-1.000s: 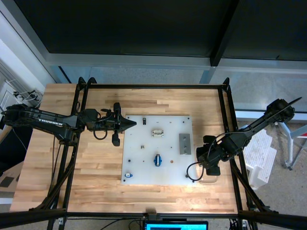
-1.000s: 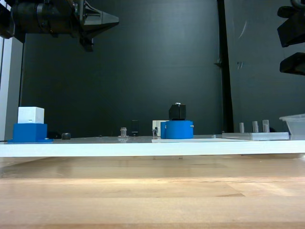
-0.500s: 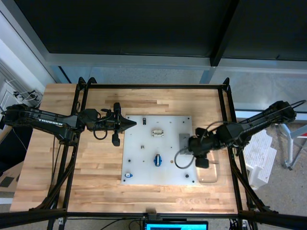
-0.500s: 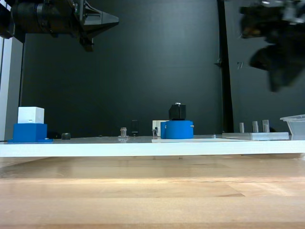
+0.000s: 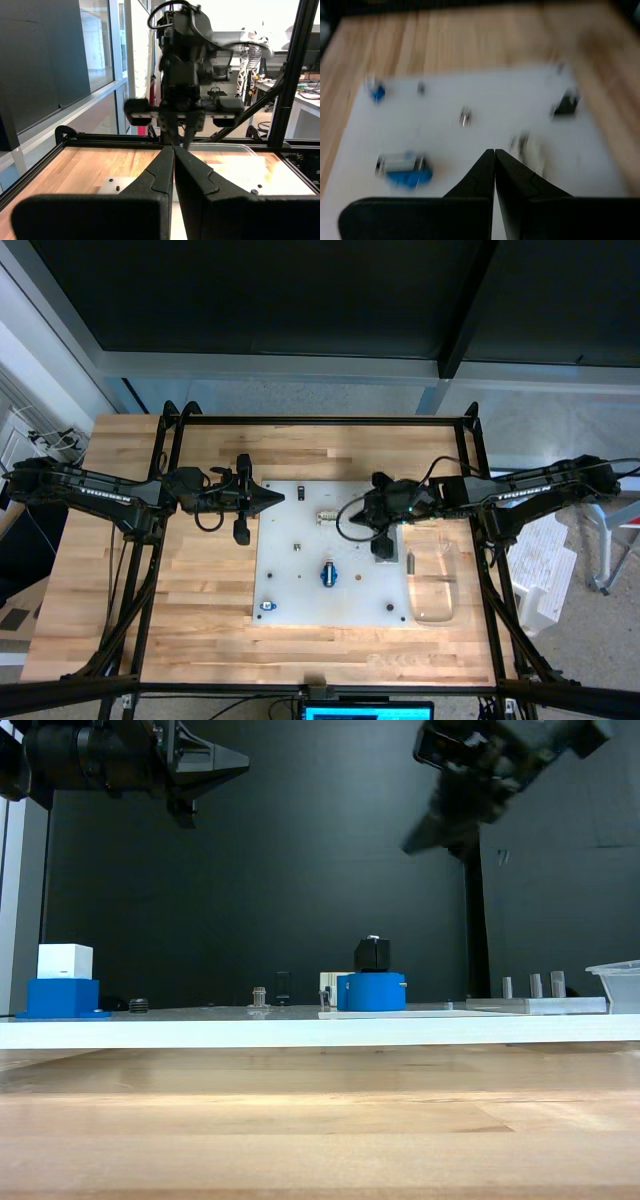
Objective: Remove the 16mm cylinder and place in the container
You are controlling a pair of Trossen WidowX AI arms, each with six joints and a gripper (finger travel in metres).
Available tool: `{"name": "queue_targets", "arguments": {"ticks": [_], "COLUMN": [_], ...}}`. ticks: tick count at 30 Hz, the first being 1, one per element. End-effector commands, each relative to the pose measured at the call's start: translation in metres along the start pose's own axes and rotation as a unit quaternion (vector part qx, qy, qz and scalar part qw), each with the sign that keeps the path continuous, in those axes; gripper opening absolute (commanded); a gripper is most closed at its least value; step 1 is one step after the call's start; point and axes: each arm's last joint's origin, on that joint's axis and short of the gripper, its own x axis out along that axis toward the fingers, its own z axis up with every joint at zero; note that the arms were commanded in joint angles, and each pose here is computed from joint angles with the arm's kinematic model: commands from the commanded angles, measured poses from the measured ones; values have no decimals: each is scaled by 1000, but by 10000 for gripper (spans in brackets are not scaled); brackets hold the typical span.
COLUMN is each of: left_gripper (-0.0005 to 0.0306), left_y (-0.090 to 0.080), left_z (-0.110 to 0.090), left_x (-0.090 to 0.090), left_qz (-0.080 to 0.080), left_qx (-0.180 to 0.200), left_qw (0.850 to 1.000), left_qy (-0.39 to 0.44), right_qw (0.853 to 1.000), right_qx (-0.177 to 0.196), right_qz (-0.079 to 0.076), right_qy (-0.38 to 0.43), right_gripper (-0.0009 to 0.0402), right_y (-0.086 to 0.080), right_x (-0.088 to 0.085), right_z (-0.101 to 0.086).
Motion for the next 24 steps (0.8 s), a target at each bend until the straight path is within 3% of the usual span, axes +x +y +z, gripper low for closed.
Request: {"name": "queue_targets", "arguments": {"ticks": [1,6,11,20,24], "left_gripper": [0,0,0,0,0], "left_y": [0,0,0,0,0], "left_z": [0,0,0,0,0], "left_x": [0,0,0,0,0], "left_qz": [0,0,0,0,0], "left_qx": [0,0,0,0,0], "left_qw": [1000,1000,1000,1000,1000], "left_qy": [0,0,0,0,0], "right_qw": [998,987,974,958,955], "right_qx": [-3,3,4,9,8], "right_qz": [-2,0,19,39,41], "right_qy": [-66,-162,-228,-282,-292], "right_gripper": [1,-1,0,0,0], "right_y": [-5,-12,-22,-31,-31], "right_x": [2,3,4,2,-3], "right_z": [9,16,15,8,10]}}
